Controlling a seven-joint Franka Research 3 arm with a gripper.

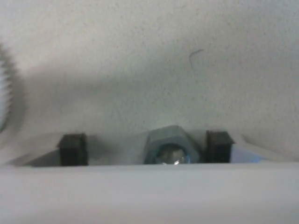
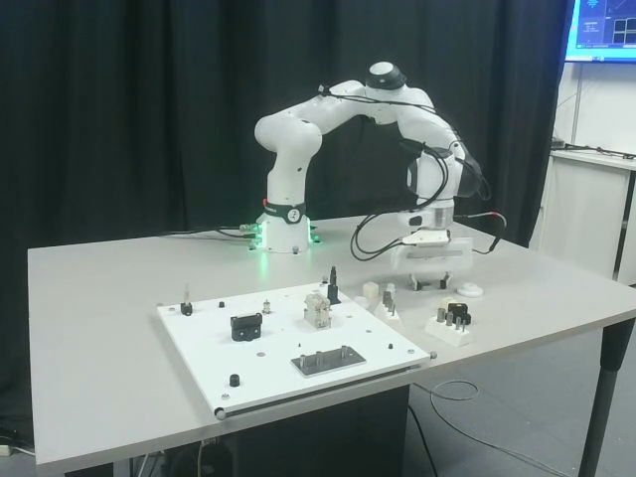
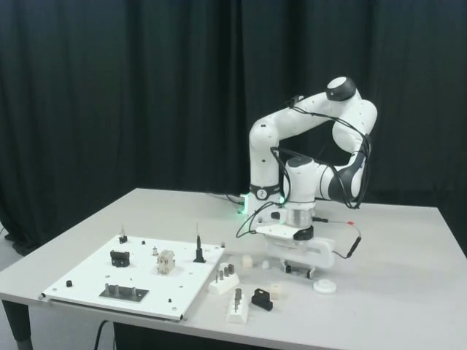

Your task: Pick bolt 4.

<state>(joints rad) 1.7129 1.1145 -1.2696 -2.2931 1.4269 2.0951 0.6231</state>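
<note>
Gripper (image 1: pixel 145 150) low over the grey table (image 1: pixel 149 60), fingers (image 1: pixel 73 149) spread, hex-headed bolt (image 1: pixel 170 148) between them beside one pad, not yet clamped; closing and lifting remain, I judge.

Room views: even overhead light, black curtain (image 3: pixel 146 87) dark, soft shadows on the counter (image 2: pixel 99 298). Green glow at arm base (image 2: pixel 260 237). Wrist view: dim, heavily blurred; bolt head (image 1: pixel 171 148) shows a small glint, foreground out of focus.
</note>
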